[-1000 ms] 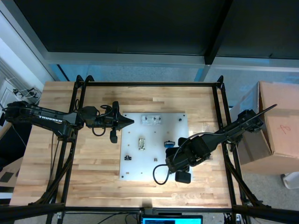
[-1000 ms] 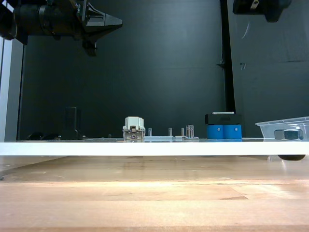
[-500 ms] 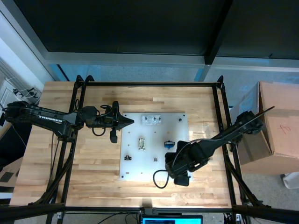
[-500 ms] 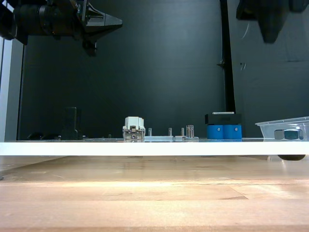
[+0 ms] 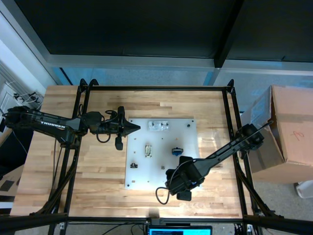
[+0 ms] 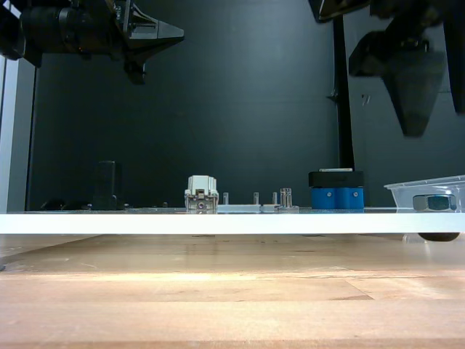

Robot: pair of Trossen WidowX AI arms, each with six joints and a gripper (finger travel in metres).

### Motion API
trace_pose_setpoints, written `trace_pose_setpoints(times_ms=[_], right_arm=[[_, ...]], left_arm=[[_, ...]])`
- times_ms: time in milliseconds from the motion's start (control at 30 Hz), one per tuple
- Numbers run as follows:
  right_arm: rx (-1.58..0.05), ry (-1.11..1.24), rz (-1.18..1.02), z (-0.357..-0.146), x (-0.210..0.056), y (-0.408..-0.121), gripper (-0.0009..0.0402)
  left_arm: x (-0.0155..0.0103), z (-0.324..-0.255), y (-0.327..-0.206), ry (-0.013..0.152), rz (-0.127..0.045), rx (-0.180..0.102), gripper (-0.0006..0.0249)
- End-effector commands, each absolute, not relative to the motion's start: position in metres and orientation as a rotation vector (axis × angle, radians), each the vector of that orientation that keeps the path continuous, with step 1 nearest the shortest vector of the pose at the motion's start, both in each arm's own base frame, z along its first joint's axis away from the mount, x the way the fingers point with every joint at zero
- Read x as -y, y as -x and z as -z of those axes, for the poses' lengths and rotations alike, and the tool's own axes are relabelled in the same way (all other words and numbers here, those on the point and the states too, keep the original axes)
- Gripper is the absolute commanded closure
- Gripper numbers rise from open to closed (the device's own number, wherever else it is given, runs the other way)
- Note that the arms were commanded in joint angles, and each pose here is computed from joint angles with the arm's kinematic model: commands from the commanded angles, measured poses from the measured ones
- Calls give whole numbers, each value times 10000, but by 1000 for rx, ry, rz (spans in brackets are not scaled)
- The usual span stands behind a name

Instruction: Unfasten the M12 nut and place it in the container

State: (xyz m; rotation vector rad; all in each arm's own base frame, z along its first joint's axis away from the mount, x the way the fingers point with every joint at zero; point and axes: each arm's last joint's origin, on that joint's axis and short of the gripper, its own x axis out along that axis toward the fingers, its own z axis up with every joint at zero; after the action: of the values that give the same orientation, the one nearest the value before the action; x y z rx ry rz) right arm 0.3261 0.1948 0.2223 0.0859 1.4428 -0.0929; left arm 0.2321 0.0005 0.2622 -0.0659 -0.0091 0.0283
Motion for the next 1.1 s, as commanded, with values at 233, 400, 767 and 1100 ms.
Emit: trace_pose_setpoints(times_ms=[233, 400, 767, 1100], right_arm=[[-1433, -67, 57, -2034, -1958, -3281, 134], [-1434, -67, 58, -1942, -1948, -3263, 135], [-1413, -78, 50, -1824, -1942, -3258, 135], [-1415, -78, 52, -1790, -1930, -3251, 135]], left_arm=[[-5, -2623, -2322, 66, -28, 10, 243], [-6, -2623, -2322, 66, -29, 10, 243], [-6, -2623, -2322, 66, -29, 9, 243], [-6, -2623, -2322, 66, -29, 10, 243]])
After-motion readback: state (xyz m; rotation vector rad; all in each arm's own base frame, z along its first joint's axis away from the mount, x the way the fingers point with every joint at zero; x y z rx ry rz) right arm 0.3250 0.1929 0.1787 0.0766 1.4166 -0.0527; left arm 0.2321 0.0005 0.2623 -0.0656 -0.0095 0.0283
